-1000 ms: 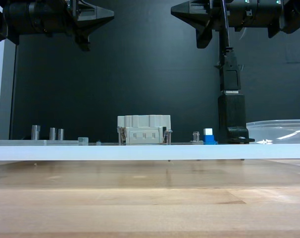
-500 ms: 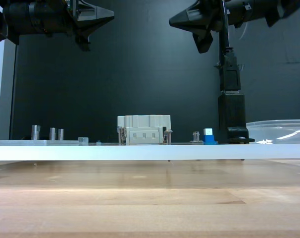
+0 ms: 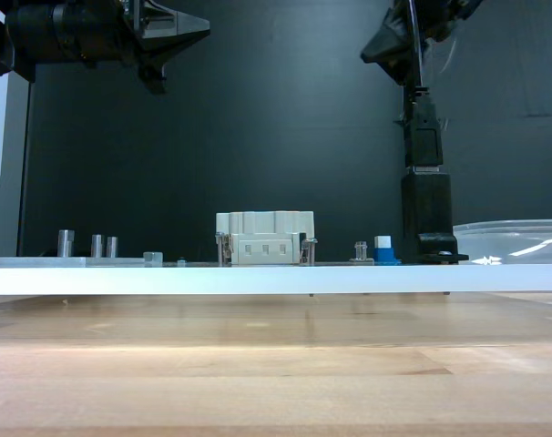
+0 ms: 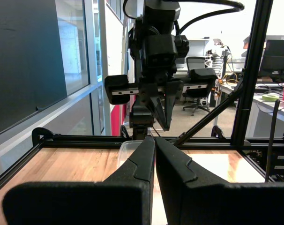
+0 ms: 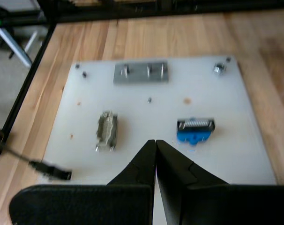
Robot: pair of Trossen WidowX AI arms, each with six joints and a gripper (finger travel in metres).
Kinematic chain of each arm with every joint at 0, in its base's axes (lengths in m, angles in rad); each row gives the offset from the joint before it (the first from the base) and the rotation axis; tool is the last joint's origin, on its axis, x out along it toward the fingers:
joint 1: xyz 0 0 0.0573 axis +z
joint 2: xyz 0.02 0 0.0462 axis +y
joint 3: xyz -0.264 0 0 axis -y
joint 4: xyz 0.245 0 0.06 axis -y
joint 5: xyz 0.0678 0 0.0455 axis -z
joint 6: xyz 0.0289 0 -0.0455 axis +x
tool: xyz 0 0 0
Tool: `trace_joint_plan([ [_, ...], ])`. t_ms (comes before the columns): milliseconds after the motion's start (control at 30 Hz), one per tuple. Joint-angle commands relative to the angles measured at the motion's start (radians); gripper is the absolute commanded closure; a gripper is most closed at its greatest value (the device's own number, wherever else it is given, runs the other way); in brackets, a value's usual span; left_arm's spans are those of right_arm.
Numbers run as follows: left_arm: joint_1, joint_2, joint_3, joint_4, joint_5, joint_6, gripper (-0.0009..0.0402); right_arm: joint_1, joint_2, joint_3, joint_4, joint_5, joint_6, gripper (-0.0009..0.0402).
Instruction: Remove the USB connector from the USB hub and place in the container
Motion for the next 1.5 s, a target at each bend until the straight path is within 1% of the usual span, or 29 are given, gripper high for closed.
trace_joint_plan([
  [33,0.000,0.000,0.000,0.000,0.000,0.000,0.0392,0.022,0.000,0.016,-0.074,0.026,0.031,0.0393],
  [133,0.000,0.000,0.000,0.000,0.000,0.000,0.0392,0.062,0.000,0.028,-0.149,0.099,0.045,0.0393],
  [167,0.000,0.000,0.000,0.000,0.000,0.000,0.0392,0.076,0.000,0.030,-0.168,0.119,0.057,0.0393],
  [233,0.000,0.000,0.000,0.000,0.000,0.000,0.0393,0.105,0.000,0.030,-0.192,0.148,0.084,0.0393],
  [400,0.000,0.000,0.000,0.000,0.000,0.000,0.0392,0.193,0.008,0.030,-0.210,0.163,0.177,0.0393],
  [433,0.000,0.000,0.000,0.000,0.000,0.000,0.0393,0.211,0.010,0.030,-0.215,0.185,0.198,0.0393],
  [500,0.000,0.000,0.000,0.000,0.000,0.000,0.0392,0.254,0.019,0.030,-0.235,0.256,0.244,0.0393],
  [533,0.000,0.000,0.000,0.000,0.000,0.000,0.0392,0.274,0.023,0.030,-0.244,0.279,0.257,0.0393],
  [567,0.000,0.000,0.000,0.000,0.000,0.000,0.0392,0.292,0.026,0.030,-0.248,0.287,0.273,0.0393],
  [633,0.000,0.000,0.000,0.000,0.000,0.000,0.0393,0.322,0.038,0.031,-0.246,0.285,0.313,0.0393],
  [767,0.000,0.000,0.000,0.000,0.000,0.000,0.0392,0.387,0.071,0.038,-0.246,0.289,0.349,0.0393],
  [800,0.000,0.000,0.000,0.000,0.000,0.000,0.0393,0.402,0.084,0.042,-0.246,0.293,0.362,0.0393],
  [867,0.000,0.000,0.000,0.000,0.000,0.000,0.0392,0.428,0.108,0.048,-0.246,0.314,0.395,0.0393],
  [900,0.000,0.000,0.000,0.000,0.000,0.000,0.0392,0.435,0.120,0.051,-0.243,0.312,0.405,0.0393],
  [1133,0.000,0.000,0.000,0.000,0.000,0.000,0.0392,0.477,0.211,0.111,-0.241,0.311,0.439,0.0393],
  [1500,0.000,0.000,0.000,0.000,0.000,0.000,0.0392,0.494,0.365,0.216,-0.229,0.312,0.439,0.0393],
])
